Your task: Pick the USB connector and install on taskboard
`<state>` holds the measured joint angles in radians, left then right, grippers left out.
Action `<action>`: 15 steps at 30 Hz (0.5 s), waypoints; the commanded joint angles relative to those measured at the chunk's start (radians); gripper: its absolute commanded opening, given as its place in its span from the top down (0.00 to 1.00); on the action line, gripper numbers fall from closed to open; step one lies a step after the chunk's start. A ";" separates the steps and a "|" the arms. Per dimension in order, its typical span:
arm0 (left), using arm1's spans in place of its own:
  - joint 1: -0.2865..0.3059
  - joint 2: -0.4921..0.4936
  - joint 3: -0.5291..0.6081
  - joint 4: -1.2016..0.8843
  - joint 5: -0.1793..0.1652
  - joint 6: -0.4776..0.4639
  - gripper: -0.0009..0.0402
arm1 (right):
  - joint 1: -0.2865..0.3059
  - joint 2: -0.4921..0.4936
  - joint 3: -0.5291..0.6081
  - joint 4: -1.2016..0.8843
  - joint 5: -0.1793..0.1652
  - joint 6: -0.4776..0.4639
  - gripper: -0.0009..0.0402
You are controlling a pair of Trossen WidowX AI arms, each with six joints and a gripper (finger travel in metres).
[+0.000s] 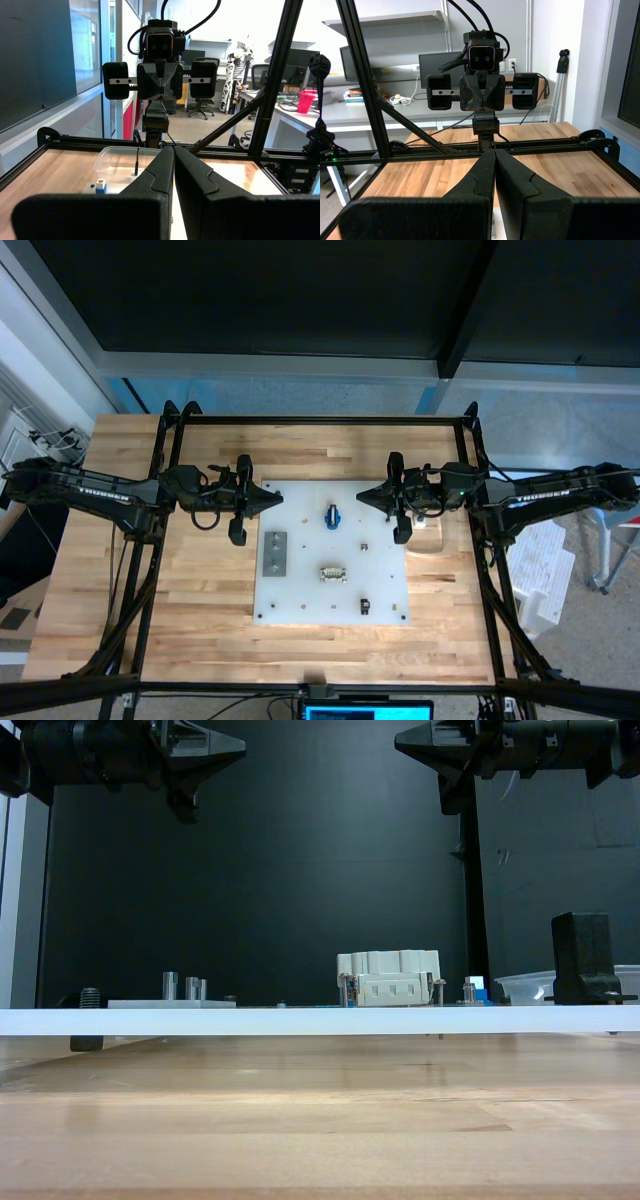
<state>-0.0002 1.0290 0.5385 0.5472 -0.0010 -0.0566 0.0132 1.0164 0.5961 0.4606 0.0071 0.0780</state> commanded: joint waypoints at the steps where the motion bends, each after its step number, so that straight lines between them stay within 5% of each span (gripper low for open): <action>1: 0.000 0.000 0.000 0.000 0.000 0.000 0.98 | 0.000 0.000 0.000 0.005 0.000 0.003 0.98; 6: 0.000 0.000 0.000 0.000 0.000 0.000 0.98 | 0.001 0.000 0.000 0.029 -0.002 0.021 0.98; 9: 0.000 0.000 0.001 0.000 0.000 0.000 0.98 | 0.000 -0.013 0.002 0.003 -0.064 0.014 0.98; 15: 0.000 0.000 0.000 0.000 0.000 0.000 0.98 | -0.003 -0.059 0.126 -0.378 0.002 0.000 0.98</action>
<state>-0.0002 1.0290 0.5388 0.5468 -0.0010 -0.0566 0.0109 0.9653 0.6827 0.1875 -0.0051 0.0856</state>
